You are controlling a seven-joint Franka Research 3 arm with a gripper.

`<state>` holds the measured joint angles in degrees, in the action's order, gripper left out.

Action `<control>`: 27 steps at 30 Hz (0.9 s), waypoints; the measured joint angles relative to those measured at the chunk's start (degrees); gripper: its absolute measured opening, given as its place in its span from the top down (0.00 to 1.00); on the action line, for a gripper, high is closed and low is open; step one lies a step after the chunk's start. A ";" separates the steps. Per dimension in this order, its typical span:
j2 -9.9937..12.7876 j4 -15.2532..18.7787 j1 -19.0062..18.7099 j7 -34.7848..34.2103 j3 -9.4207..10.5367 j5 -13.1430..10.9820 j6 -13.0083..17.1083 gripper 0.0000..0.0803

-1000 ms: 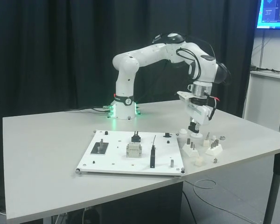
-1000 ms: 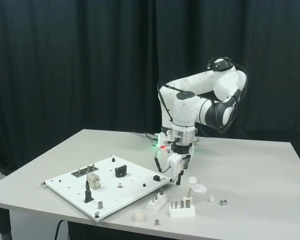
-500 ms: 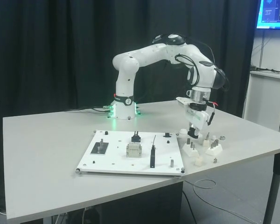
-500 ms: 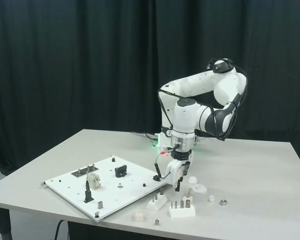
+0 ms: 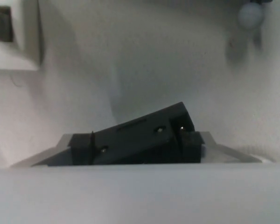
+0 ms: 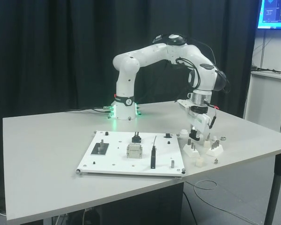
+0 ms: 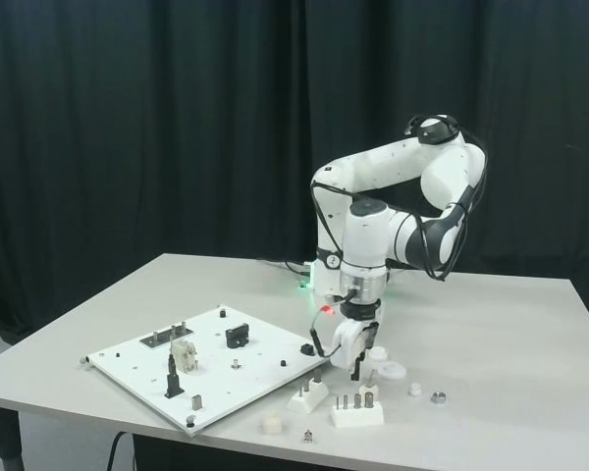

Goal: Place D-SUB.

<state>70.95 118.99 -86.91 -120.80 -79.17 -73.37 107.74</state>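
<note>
Wrist view: gripper (image 5: 140,161) clamped on the tilted black D-SUB (image 5: 135,135); we level it over the white board (image 6: 117,157) before lowering.

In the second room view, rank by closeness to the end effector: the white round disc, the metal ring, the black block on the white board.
1. White round disc, just beside the end effector.
2. Metal ring, near the table's front edge.
3. Black block, across the white board.
</note>
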 joint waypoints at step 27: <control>-0.01 1.59 -1.64 1.16 0.31 -0.53 1.24 0.24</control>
<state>70.94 120.58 -88.55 -119.64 -78.86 -73.90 108.97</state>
